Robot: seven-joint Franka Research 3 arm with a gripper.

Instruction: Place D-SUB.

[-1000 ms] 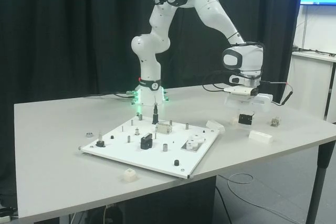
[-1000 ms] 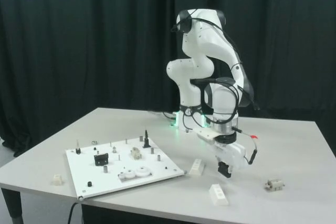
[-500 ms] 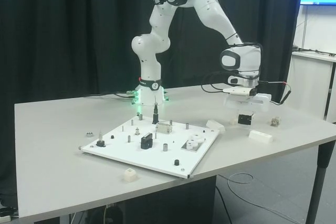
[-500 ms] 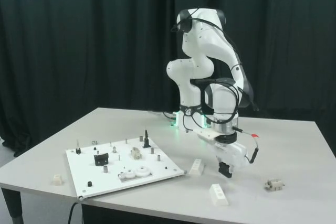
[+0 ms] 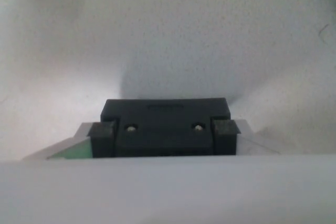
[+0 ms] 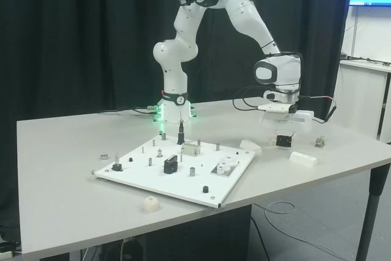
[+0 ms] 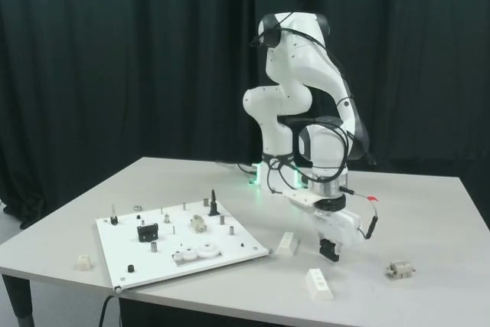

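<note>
Wrist view is showing me the gripper clamping the black D-SUB, which is hanging above bare grey table, at about three o'clock from the white board. I'm worrying it twists between the fingers while crossing, spoiling alignment.

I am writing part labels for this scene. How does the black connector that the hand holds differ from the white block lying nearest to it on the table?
The black connector is held in the hand, above the grey table; the white block lies on the table. The connector is black, the block white. In the first room view the block looks longer. Both are off the white board.
</note>
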